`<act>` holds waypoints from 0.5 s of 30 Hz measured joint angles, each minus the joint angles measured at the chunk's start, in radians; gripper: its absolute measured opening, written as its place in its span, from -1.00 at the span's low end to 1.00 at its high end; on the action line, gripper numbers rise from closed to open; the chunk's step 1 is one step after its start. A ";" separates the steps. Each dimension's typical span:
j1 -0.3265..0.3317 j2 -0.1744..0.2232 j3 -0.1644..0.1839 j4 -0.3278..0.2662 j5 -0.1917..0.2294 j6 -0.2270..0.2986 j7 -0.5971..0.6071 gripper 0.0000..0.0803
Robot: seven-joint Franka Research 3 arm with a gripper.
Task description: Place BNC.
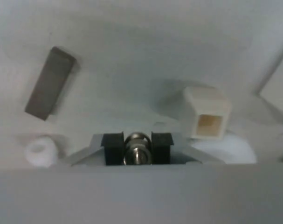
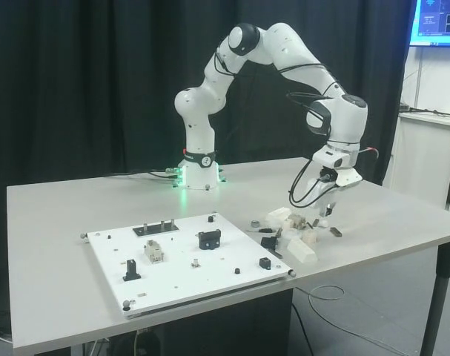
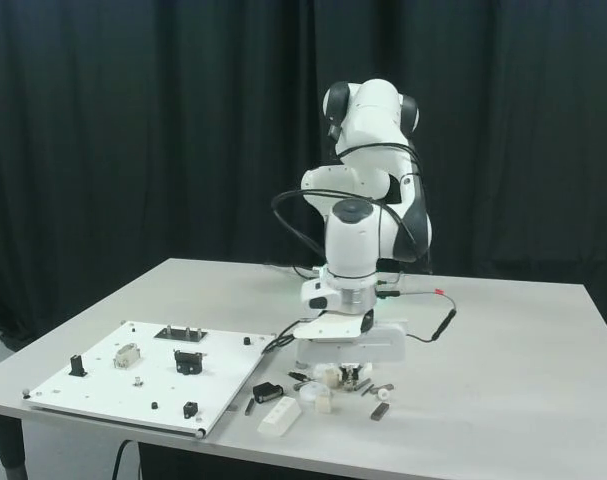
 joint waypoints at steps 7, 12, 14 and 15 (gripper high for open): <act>0.005 -0.013 0.032 -0.063 -0.024 0.103 0.046 -0.70; 0.004 -0.013 0.048 -0.097 -0.023 0.170 0.068 -0.70; 0.004 -0.013 0.052 -0.108 -0.023 0.191 0.073 -0.70; 0.004 -0.013 0.053 -0.112 -0.023 0.199 0.074 -0.70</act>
